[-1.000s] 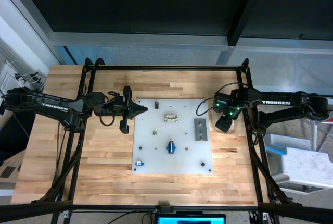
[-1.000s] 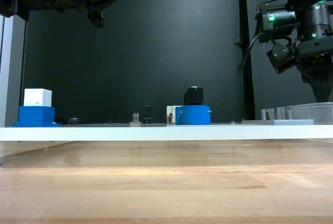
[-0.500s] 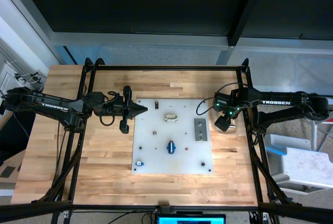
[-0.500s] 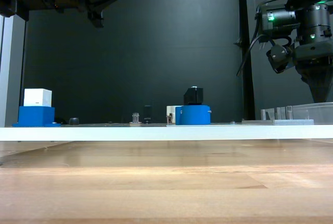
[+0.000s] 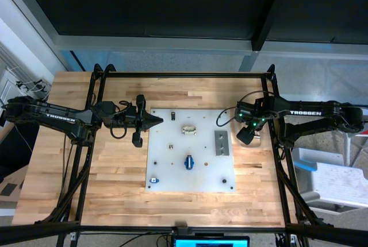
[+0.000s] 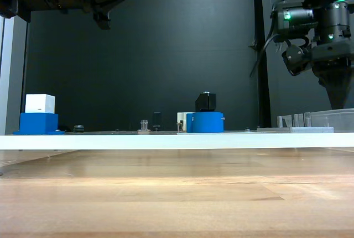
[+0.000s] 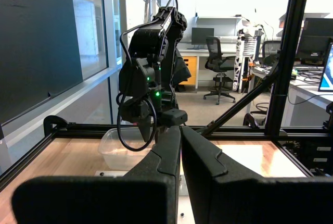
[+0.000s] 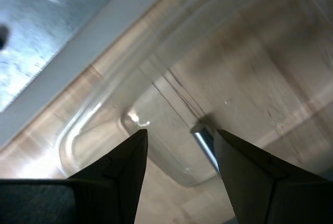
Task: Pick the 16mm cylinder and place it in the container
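Observation:
The 16mm cylinder [image 8: 204, 139], a tiny silver peg, lies on its side on the floor of the clear container [image 8: 93, 126], free of both fingers. My right gripper [image 8: 180, 133] hangs open just above it, inside the tub's outline. From above, the right gripper [image 5: 246, 134] covers most of the container [image 5: 258, 138] at the board's right edge, and the peg is hidden there. The left wrist view shows the tub [image 7: 120, 148] under the right arm. My left gripper [image 5: 156, 119] is shut and empty, held high off the board's left edge.
The white board [image 5: 172, 166] carries a grey rectangular block [image 5: 222, 142] right beside the container, a blue knob-like part [image 5: 188, 162], a small connector [image 5: 188, 129] and a blue-and-white piece [image 5: 153, 181]. A black frame rail [image 5: 276, 143] runs just right of the tub.
The right gripper dipped a little over the container and shifted slightly toward the far side. The left arm has not moved.

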`<state>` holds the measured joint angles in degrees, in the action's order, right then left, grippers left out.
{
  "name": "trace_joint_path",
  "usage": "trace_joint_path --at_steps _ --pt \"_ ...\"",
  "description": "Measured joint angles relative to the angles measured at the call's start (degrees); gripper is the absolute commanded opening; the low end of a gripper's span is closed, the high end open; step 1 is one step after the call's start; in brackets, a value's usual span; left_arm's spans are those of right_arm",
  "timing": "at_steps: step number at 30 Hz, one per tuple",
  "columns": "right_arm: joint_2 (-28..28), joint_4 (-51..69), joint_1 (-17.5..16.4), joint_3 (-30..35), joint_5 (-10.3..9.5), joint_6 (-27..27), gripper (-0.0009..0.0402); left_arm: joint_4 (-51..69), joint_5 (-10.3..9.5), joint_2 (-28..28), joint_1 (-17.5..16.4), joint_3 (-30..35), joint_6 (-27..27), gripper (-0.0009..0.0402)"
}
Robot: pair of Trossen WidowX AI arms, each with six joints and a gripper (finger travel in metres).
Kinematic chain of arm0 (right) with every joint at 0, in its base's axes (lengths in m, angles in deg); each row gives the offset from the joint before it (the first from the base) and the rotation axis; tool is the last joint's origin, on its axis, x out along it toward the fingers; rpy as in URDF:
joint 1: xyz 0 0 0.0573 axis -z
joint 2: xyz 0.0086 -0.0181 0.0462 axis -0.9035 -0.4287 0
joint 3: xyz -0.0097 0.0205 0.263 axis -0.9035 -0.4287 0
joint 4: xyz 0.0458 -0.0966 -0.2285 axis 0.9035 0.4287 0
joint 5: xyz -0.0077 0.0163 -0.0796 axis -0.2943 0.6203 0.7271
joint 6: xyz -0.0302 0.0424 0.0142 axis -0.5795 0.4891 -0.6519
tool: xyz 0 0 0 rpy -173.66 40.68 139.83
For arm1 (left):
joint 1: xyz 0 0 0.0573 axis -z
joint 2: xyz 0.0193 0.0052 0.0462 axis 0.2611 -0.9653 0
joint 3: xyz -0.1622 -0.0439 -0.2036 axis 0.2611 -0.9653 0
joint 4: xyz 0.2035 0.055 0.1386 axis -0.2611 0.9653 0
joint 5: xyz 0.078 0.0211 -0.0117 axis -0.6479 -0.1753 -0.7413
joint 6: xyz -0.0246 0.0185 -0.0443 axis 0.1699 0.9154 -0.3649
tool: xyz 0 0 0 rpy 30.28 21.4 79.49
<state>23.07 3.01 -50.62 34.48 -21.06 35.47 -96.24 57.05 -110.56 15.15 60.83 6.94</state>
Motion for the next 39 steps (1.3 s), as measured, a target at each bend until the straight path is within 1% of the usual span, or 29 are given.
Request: trace_joint_path --at_steps 8,39 --pt "0.0 0.1 0.0 2.2 -0.02 -0.1 0.0177 0.0 0.00 0.0 0.0 0.0 0.0 0.0000" --pt "0.0 1.1 0.0 2.2 -0.02 -0.1 0.0177 0.0 0.00 0.0 0.0 0.0 0.0 0.0000"
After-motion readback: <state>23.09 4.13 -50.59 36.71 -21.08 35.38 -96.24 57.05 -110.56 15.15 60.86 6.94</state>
